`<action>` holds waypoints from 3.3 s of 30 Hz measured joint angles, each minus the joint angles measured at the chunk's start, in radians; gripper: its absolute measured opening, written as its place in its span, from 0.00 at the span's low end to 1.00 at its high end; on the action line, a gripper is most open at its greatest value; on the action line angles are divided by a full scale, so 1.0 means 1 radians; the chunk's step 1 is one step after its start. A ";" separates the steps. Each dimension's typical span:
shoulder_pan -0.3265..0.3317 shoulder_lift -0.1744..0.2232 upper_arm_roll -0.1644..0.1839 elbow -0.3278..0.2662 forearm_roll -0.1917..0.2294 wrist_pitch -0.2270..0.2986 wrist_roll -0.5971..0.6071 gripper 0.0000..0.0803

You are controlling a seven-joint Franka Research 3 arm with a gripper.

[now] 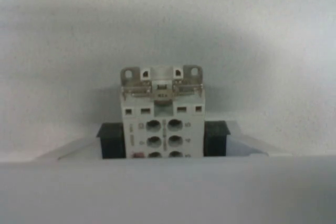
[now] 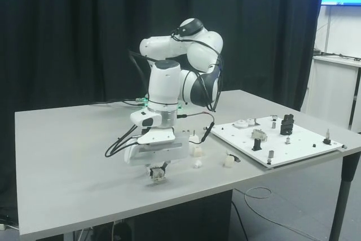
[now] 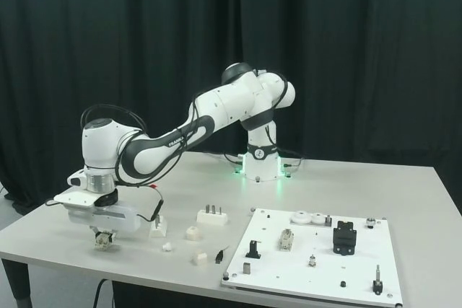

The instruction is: Insert waterproof.

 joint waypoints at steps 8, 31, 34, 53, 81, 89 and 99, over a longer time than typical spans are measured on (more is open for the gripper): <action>-0.004 -0.005 -0.002 0.016 -0.004 -0.017 0.002 0.39; -0.007 -0.005 -0.001 0.032 -0.005 -0.026 0.016 0.39; -0.007 -0.005 0.000 0.032 -0.005 -0.026 0.011 0.39; -0.003 -0.007 0.004 0.039 -0.007 -0.066 -0.021 0.39; 0.132 -0.037 -0.047 0.008 -0.044 -0.336 0.076 0.39; 0.230 -0.037 -0.095 -0.062 -0.038 -0.391 0.106 0.39; 0.433 -0.014 -0.213 -0.256 0.041 -0.430 0.109 0.39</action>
